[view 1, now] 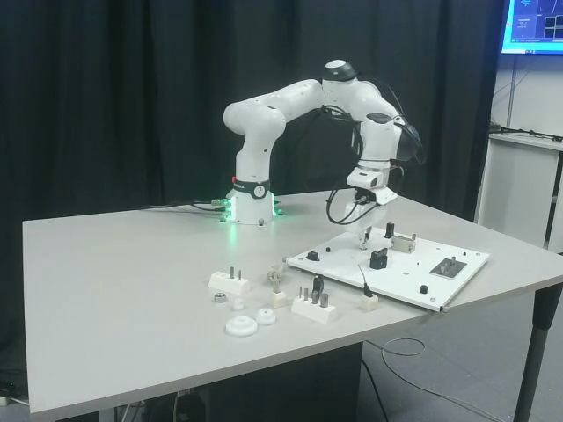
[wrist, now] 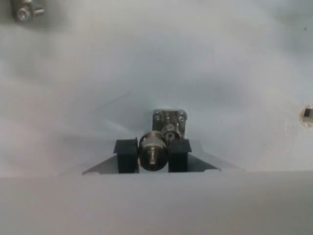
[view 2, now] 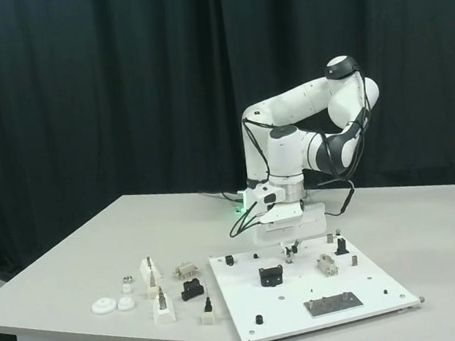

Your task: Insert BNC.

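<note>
Above the white board point(view 2: 320, 290) near its back edge, the gripper point(wrist: 153, 155) hangs low with its black fingers point(wrist: 126, 154) closed on the BNC plug point(wrist: 152, 152). Just beside the plug's tip stands the BNC socket point(wrist: 169, 123), on its small plate screwed to the board. The board lies on the counter point(view 1: 114, 272).

End effector point(view 2: 288, 252) is hanging low over the rear of the white board point(view 2: 362, 315). BNC socket point(wrist: 169, 123) is standing just beside its fingertips. Black blocks point(view 2: 271, 275) are crowding the board's middle; open table point(view 1: 114, 264) is lying beyond the board's edge.
</note>
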Robot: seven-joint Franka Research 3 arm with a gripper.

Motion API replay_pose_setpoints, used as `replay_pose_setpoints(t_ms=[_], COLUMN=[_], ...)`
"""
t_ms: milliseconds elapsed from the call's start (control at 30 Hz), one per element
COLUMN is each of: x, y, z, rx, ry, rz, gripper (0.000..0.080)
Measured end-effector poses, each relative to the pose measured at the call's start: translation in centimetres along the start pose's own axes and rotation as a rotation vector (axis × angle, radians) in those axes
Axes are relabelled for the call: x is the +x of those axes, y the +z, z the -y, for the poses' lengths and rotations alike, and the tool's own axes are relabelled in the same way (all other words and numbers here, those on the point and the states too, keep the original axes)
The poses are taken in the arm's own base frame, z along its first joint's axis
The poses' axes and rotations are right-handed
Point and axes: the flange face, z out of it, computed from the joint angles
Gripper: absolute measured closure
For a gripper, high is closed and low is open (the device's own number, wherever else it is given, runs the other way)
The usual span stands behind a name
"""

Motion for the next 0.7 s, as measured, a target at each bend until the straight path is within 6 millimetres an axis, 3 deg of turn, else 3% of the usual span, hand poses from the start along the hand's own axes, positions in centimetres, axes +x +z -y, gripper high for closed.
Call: replay_pose_setpoints(t_ms=[700], x=[-0.10], y=[-0.09], z=[-0.12], rx=[-0.005], ry=[0.012], rz=[-0.033], gripper=[0.0676])
